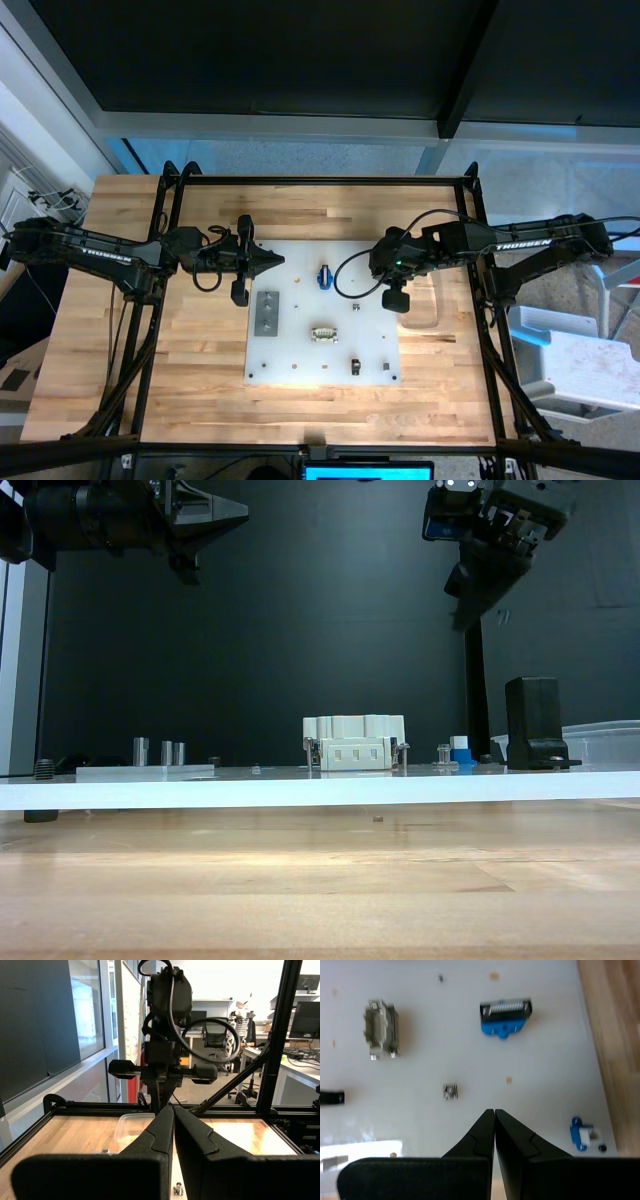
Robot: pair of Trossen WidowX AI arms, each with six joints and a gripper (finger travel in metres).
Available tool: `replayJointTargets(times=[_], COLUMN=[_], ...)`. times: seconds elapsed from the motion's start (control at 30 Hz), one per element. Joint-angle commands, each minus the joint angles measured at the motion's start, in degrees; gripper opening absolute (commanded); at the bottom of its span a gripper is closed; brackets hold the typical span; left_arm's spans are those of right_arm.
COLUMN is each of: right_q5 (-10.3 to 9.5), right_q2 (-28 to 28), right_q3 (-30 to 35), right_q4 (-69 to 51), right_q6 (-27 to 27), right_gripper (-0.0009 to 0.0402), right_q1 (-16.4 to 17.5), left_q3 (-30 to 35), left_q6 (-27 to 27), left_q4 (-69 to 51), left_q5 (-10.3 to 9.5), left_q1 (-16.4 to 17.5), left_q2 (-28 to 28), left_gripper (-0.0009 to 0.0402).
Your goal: Pick the 16mm bar from the taskboard and place it in the container
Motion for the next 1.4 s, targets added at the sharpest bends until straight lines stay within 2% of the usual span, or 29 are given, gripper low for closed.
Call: replayJointTargets(times=[0.03, 0.1, 0.27, 0.3, 0.73, 1.17, 1.4], right_q5=[-0.04, -0.15, -4.15, -4.39, -4.26, -3.78, -3.82], right_q2=[1.8, 2.8, 5.5, 5.9, 7.4, 9.3, 10.8], right_q3=[1.4, 2.1, 4.2, 4.5, 5.6, 5.6, 5.6], right_q4=[-3.9, -5.5, -8.8, -9.2, -11.1, -11.1, -11.1], right_q6=[0.7, 1.2, 2.3, 2.3, 5.4, 12.9, 16.3], right_gripper=[0.0000, 0.0000, 0.0000, 0.0000, 0.0000, 0.0000, 0.0000], right_q1=[0.7, 1.4, 3.0, 3.3, 6.1, 13.7, 16.7], left_q3=[0.0, 0.0, 0.0, 0.0, 0.0, 0.0, 0.0], left_q6=[0.0, 0.0, 0.0, 0.0, 0.0, 0.0, 0.0], left_q4=[0.0, 0.0, 0.0, 0.0, 0.0, 0.0, 0.0], left_q5=[0.02, 0.02, 0.02, 0.02, 0.02, 0.02, 0.02], left_q1=[0.0, 0.0, 0.0, 0.0, 0.0, 0.0, 0.0], left_q2=[0.0, 0.0, 0.0, 0.0, 0.0, 0.0, 0.0], left_gripper=[0.0000, 0.0000, 0.0000, 0.0000, 0.0000, 0.0000, 0.0000])
